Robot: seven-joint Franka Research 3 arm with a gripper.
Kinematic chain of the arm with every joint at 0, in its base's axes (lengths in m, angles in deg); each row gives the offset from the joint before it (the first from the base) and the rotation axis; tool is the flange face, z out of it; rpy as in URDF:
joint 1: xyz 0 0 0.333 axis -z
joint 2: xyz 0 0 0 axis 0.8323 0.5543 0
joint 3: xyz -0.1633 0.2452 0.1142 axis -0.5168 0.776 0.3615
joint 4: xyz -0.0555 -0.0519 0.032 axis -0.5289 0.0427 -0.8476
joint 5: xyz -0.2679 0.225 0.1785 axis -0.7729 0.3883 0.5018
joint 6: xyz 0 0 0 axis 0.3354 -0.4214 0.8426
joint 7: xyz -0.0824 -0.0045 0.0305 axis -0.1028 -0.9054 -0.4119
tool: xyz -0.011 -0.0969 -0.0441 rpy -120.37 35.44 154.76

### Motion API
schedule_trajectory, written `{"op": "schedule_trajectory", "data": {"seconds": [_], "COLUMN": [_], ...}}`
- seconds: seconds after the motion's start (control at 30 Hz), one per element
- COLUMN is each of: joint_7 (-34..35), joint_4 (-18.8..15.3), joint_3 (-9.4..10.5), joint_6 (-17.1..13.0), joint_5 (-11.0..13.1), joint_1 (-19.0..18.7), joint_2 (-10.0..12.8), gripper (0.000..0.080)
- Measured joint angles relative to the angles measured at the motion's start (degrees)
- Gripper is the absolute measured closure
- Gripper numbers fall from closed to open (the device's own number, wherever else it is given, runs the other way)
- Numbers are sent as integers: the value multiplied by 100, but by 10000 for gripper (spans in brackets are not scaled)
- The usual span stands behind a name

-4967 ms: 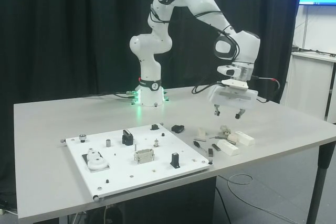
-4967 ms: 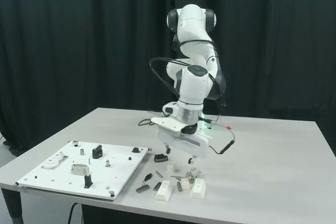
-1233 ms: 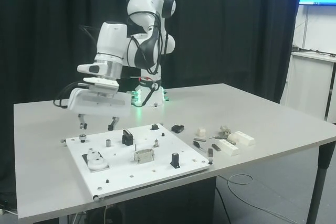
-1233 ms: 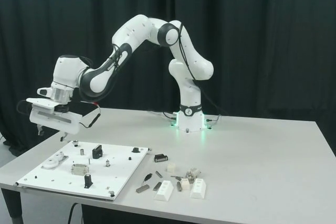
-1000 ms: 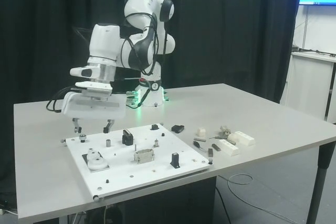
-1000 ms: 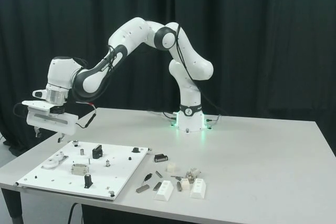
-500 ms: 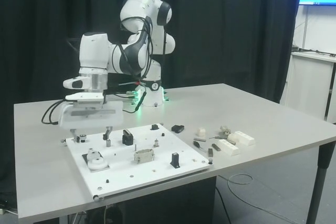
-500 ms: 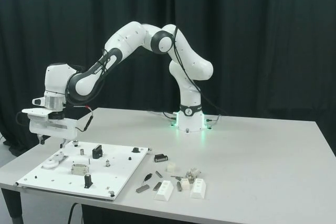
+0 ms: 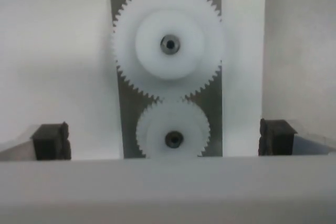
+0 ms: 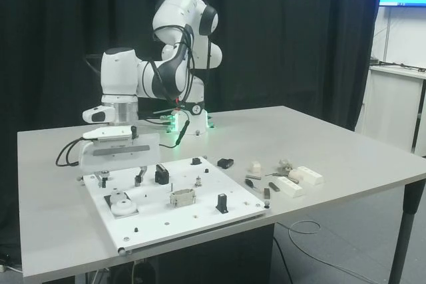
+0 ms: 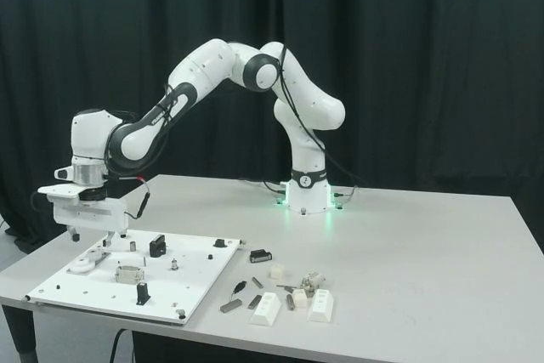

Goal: Remove medium gear.

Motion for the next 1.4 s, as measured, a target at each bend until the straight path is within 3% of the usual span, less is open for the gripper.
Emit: {"op": "schedule_trajectory", "data": {"seconds": [0.2, 0.6, 0.9, 1.4], "joint_7": [135, 224, 105, -40], "joint_4": [332, 1029, 1163, 1163], "joint_3": [-75, -260, -289, -308], "joint_6": [380, 1030, 1080, 1225], "joint_5": [-145, -149, -148, -148], "joint_1": [-2, -9, -9, -10], "joint_2": [173, 586, 740, 753], "gripper": [3, 3, 3, 3]}}
